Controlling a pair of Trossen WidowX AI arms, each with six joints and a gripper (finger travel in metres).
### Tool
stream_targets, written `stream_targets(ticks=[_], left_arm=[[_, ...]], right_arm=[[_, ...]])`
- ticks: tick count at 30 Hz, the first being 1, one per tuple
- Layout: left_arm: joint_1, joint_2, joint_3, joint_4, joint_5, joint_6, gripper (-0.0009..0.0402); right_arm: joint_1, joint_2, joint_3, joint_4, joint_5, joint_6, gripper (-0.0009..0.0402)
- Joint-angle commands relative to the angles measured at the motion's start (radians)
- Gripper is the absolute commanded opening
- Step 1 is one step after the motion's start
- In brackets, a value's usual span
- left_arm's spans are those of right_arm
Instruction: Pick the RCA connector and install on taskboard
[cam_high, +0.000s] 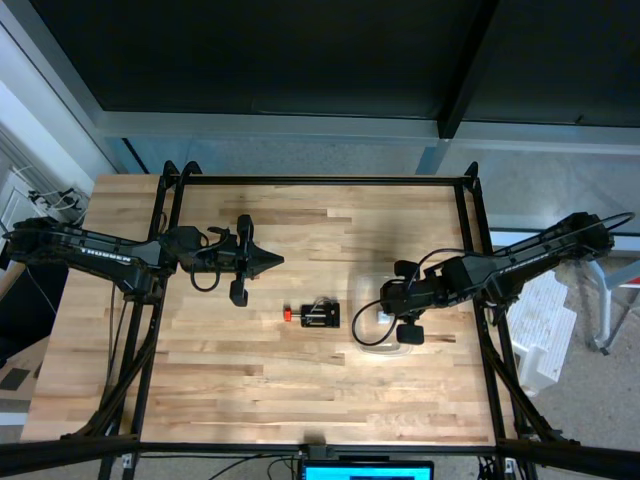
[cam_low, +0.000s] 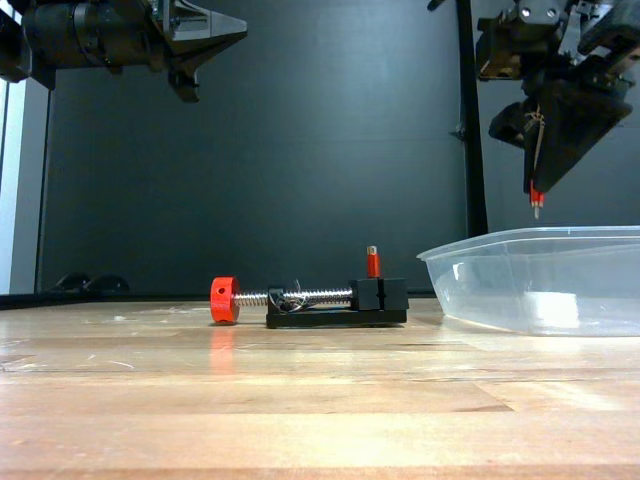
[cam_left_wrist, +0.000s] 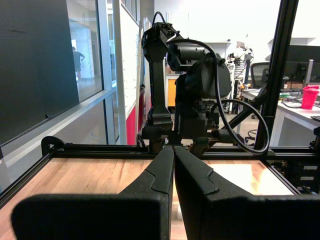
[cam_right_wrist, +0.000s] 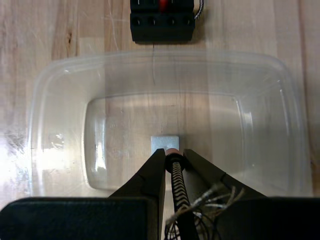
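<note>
Right gripper, above the clear tray right of the taskboard, pinches the RCA connector, whose trailing cable could twist it off-axis before insertion; left gripper, closed up narrow and empty, hangs high at left.

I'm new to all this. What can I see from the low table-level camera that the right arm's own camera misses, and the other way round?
Only the low view shows the left gripper, shut and held high at the left, the taskboard's red knob, and that the RCA connector hangs in the air above the clear tray. Only the right wrist view shows the tray's floor, with a pale square near the connector's tip, and frayed wires. Both show the right gripper shut on the connector over the tray, and the taskboard beside the tray.
</note>
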Motion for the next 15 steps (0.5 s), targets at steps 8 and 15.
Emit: stream_targets(ticks=[8, 15], left_arm=[[0.000, 0.000, 0.000, 0.000, 0.000, 0.000, 0.0000], [0.000, 0.000, 0.000, 0.000, 0.000, 0.000, 0.0000]], right_arm=[[-0.016, 0.003, 0.007, 0.004, -0.010, -0.016, 0.0002], [-0.035, 0.072, 0.066, 0.014, -0.009, -0.029, 0.0002]])
